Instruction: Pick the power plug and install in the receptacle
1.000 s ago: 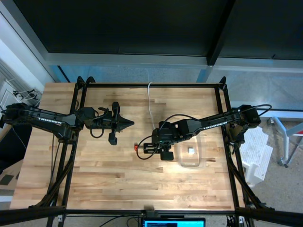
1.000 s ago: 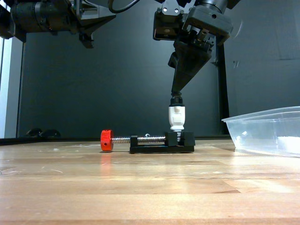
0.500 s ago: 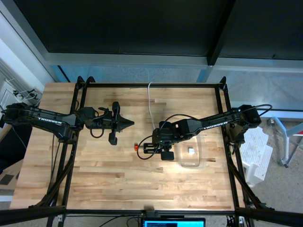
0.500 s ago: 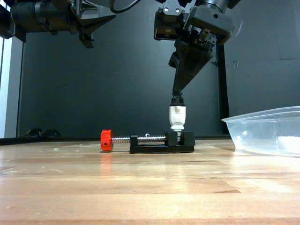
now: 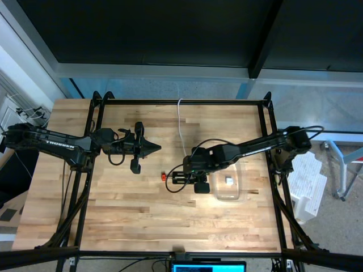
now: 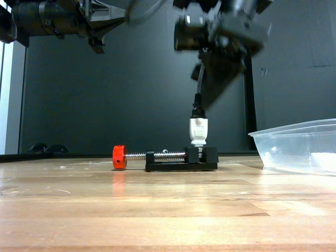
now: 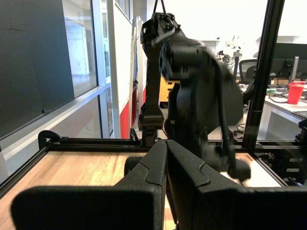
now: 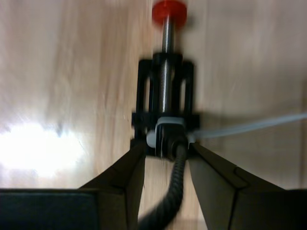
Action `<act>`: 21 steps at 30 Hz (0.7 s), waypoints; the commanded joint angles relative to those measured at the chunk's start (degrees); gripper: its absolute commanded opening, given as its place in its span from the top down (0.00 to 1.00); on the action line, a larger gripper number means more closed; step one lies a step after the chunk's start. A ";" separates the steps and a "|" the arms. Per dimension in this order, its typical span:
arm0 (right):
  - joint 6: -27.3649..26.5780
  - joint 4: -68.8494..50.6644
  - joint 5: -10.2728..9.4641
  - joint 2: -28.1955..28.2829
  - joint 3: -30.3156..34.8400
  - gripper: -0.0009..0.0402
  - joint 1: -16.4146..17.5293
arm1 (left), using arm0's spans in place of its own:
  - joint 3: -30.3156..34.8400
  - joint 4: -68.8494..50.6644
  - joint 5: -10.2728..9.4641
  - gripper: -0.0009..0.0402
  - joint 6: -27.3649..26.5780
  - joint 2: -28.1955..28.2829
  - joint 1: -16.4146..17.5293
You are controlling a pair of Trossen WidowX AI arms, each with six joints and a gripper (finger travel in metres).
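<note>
The power plug (image 6: 198, 112) stands black and upright on the white receptacle (image 6: 198, 131), which the black vise (image 6: 181, 157) with the red-orange knob (image 6: 119, 157) holds. Its black cord (image 6: 200, 79) runs up toward my right gripper (image 6: 206, 97), which hovers just above, blurred by motion. In the right wrist view the right gripper (image 8: 165, 146) is open, with its fingers on either side of the plug (image 8: 171, 139) and cord (image 8: 175, 191). My left gripper (image 5: 157, 148) hangs shut over the table's left part, holding nothing (image 7: 166, 143).
A clear plastic tray (image 5: 227, 196) holding a tiny white block (image 5: 228, 181) sits just right of the vise (image 5: 177, 177). The long white cable (image 5: 180, 122) runs from the receptacle to the far edge. A black frame borders the table.
My right gripper has let go of the plug and risen a little. The plug stays seated on the receptacle with its cord now showing. The left arm has not moved.
</note>
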 commanded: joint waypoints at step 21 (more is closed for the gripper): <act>-0.04 -7.17 0.42 -9.66 1.49 0.55 0.00 | 0.02 0.00 0.02 0.98 0.02 0.00 0.00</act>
